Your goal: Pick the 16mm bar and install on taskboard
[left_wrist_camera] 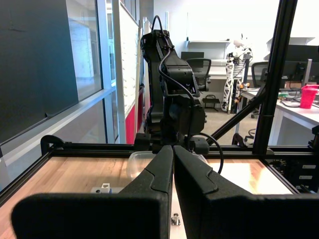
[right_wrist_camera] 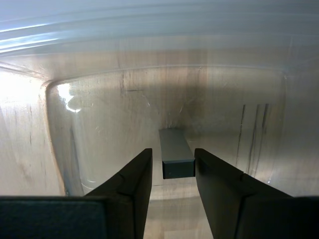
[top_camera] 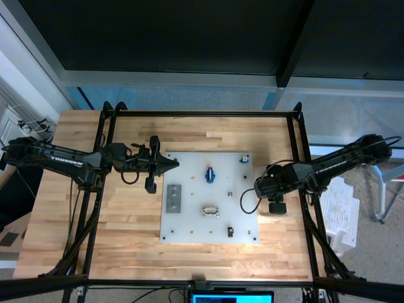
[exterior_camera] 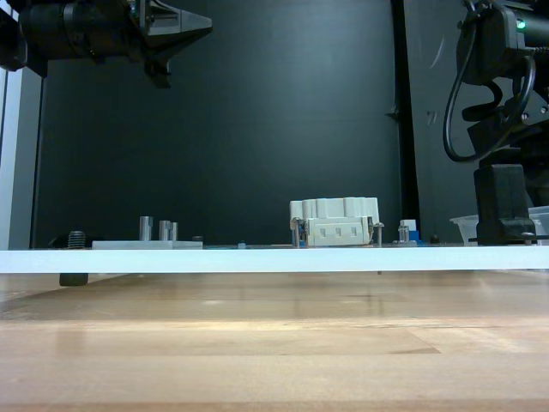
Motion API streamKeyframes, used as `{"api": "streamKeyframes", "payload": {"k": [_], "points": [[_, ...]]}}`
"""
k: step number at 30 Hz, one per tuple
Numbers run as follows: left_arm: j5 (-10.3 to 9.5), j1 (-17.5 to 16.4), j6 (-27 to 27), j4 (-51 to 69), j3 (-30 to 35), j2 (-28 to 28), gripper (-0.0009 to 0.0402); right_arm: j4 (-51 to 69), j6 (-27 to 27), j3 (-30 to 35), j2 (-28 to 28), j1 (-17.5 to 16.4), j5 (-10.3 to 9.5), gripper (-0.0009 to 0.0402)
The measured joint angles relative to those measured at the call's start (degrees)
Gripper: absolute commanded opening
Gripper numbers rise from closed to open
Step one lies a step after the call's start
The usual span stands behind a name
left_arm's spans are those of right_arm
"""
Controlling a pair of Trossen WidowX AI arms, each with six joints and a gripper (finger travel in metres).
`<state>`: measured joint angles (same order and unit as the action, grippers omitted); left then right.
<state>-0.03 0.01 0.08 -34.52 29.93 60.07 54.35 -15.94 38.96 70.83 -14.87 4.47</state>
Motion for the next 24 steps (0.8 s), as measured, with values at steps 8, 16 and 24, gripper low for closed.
{"api": "streamKeyframes", "payload": {"k": [8, 16, 24], "points": [[0.0, 0.0, 0.0, 0.0, 0.0, 0.0, 0.0, 0.0, -0.2, 0.0, 0.0, 0.0, 0.44, 0.0043], [0.02, 0.0, 0.0, 0.0, 0.0, 0.0, 0.0, 0.0, -0.2, 0.0, -0.4, 0.0, 0.46, -0.0002], [0.02, 0.0, 0.0, 0.0, 0.0, 0.0, 0.0, 1.9, -0.2, 0.9, -2.1, 0.0, 0.46, 0.0004]]}}
